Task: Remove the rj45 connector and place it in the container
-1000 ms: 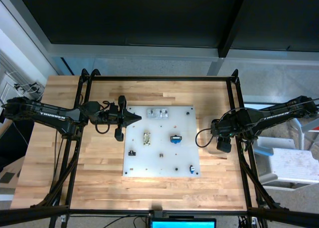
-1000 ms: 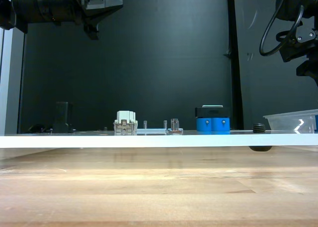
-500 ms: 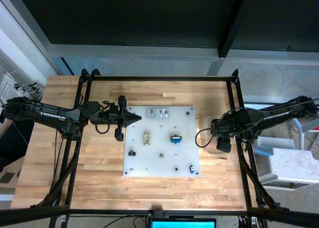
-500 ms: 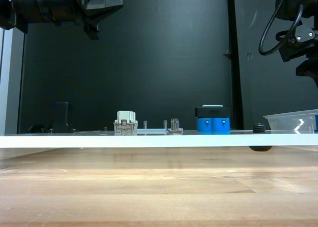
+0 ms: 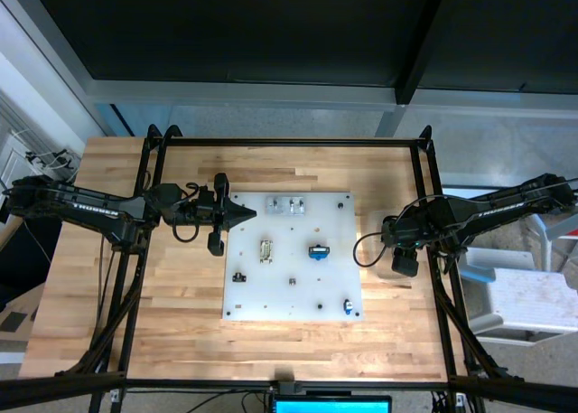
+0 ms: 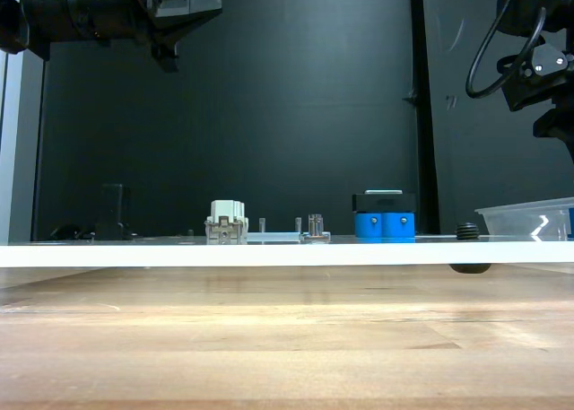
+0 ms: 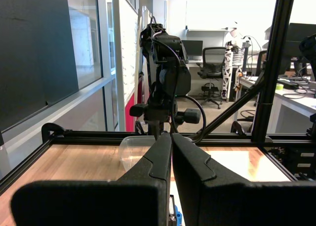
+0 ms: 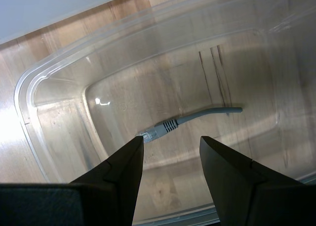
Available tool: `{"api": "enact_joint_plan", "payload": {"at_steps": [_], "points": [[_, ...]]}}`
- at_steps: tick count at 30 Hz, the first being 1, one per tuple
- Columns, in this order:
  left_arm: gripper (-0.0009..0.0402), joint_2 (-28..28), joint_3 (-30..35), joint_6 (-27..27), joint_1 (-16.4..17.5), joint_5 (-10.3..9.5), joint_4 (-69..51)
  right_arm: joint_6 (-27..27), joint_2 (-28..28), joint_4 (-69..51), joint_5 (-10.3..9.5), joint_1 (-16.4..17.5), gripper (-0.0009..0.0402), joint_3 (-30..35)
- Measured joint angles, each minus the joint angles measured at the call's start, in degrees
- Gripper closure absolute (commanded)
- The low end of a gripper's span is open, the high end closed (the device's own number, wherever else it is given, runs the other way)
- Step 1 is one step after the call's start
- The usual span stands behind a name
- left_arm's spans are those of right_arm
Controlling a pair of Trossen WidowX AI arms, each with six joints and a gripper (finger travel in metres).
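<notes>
1. The container [image 8: 23,95], a clear plastic tray with rounded corners, sits on the wooden surface [image 5: 181,323] just beside the right edge of the white board [image 5: 289,291].
2. The rj45 connector [image 8: 150,132] lies flat on the tray's bottom, away from the walls. A short gray cable [image 8: 207,112] trails from it across the bottom.
3. The right hand [image 8: 171,138] hangs above the container and points down into it. Its fingers [image 8: 123,169] are spread apart, and the connector lies below the gap between them.
4. The left hand [image 5: 246,214] is raised at the board's left edge and points inward over it. Its two fingers [image 7: 192,166] are pressed together.
5. On the board, a blue part [image 6: 384,223] and a pale grey block [image 6: 227,222] stand apart from each other.
</notes>
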Motion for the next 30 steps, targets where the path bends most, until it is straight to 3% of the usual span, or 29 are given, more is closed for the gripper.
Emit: {"api": "enact_joint_plan", "payload": {"at_steps": [30], "points": [[0.0392,0.00,0.00,0.00,0.00,0.00,0.00,-0.02,0.00,0.63,0.00,0.00,0.0235,0.00]]}}
